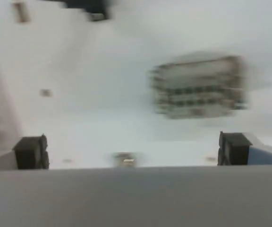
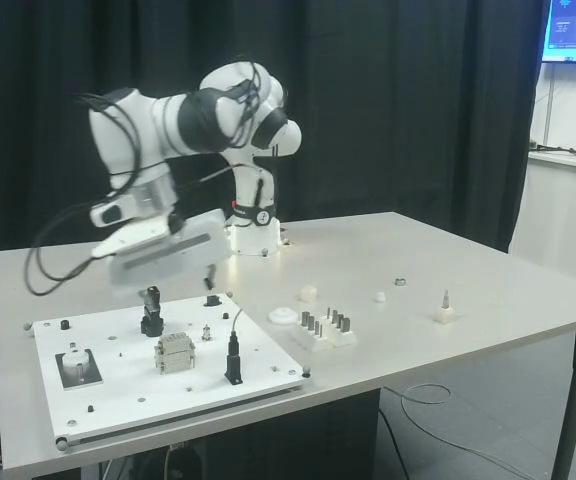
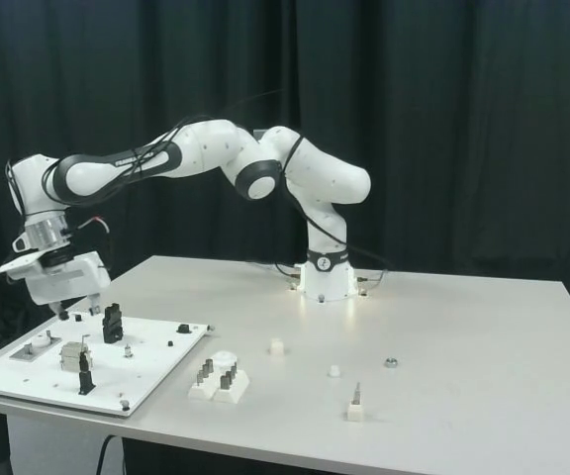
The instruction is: Pick small gear.
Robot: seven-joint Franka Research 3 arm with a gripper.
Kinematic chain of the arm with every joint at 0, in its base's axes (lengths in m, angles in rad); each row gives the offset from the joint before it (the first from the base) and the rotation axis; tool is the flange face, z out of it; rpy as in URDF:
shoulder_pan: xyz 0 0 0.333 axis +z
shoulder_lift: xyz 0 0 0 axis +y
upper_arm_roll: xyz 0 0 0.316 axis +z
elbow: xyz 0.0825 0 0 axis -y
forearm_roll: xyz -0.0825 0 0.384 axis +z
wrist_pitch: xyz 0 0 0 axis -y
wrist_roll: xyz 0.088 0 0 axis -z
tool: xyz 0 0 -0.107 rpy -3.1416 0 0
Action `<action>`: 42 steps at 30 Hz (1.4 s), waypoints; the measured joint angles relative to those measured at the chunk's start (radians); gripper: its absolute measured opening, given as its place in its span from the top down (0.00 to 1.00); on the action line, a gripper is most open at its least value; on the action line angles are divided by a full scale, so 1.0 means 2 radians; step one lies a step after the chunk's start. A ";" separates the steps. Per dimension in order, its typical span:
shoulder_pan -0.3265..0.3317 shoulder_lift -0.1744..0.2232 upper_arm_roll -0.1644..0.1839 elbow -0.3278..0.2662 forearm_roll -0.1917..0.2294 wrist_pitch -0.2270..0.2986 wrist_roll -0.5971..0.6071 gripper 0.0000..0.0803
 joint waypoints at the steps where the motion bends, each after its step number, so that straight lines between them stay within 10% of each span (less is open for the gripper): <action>1: 0.006 -0.003 0.000 -0.003 0.000 -0.005 0.006 0.00; 42: 0.294 -0.043 -0.024 -0.126 -0.001 -0.061 0.271 0.00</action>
